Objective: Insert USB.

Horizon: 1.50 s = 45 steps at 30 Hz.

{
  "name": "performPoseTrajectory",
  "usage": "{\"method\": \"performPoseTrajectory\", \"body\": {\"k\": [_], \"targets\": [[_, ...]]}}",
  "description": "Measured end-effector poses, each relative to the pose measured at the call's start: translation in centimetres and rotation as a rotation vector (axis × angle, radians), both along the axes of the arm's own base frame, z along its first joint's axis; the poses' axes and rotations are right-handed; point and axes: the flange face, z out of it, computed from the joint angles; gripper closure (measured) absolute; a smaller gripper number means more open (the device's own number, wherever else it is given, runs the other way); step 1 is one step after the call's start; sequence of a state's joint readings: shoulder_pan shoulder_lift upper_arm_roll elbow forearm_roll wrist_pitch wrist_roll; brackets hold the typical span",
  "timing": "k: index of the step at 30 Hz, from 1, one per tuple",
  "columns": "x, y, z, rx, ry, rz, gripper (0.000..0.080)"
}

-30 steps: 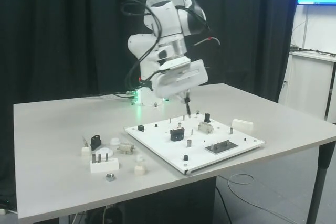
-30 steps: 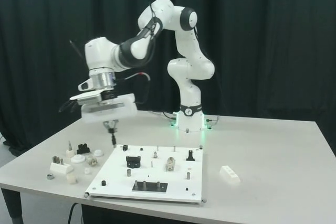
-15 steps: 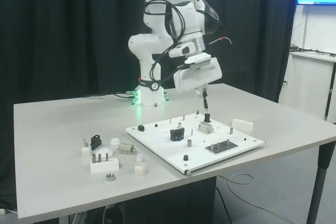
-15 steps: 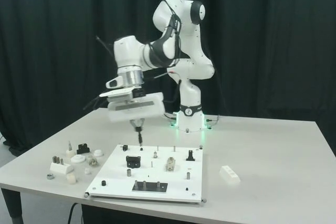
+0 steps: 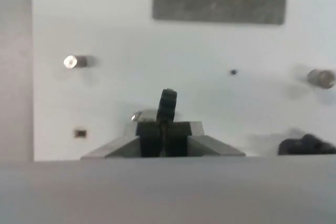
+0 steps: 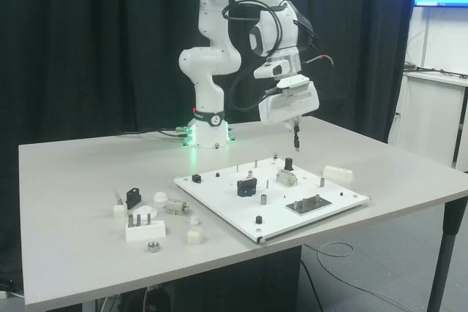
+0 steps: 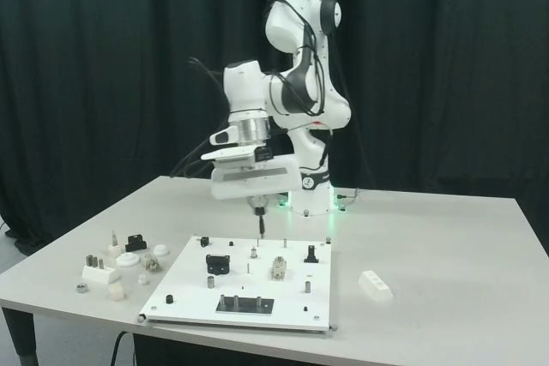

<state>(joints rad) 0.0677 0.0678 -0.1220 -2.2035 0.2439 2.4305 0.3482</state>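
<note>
end effector (image 5: 163, 129) clenched on black USB plug (image 5: 168, 106) | hovering above white board (image 6: 219, 191), short of socket block (image 6: 286, 176) | risk: plug tilted in grip, misaligned descent jams at socket mouth

2 room cams opposite sides; wrist cam downward

You are looking at a white robot arm (image 7: 296, 75) with black joints, standing on a plain grey table (image 7: 446, 246). A green light (image 6: 191, 134) is glowing at its foot. A flat white square board (image 7: 249, 285) is carrying a small grey metal plate (image 7: 244, 303) and little black blocks (image 7: 218, 263). Black curtains (image 7: 103, 57) are hanging behind.
</note>
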Motion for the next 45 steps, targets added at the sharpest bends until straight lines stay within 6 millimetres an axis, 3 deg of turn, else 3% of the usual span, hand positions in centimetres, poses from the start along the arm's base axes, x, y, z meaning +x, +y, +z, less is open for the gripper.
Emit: {"method": "performPoseTrajectory", "body": {"k": [15, 45], "targets": [[-3.5, 4.1, -1.5, -0.067, 0.066, 0.017, 0.0780], [-9.0, 7.9, -3.5, -0.086, 0.101, 0.048, 0.0780]]}}
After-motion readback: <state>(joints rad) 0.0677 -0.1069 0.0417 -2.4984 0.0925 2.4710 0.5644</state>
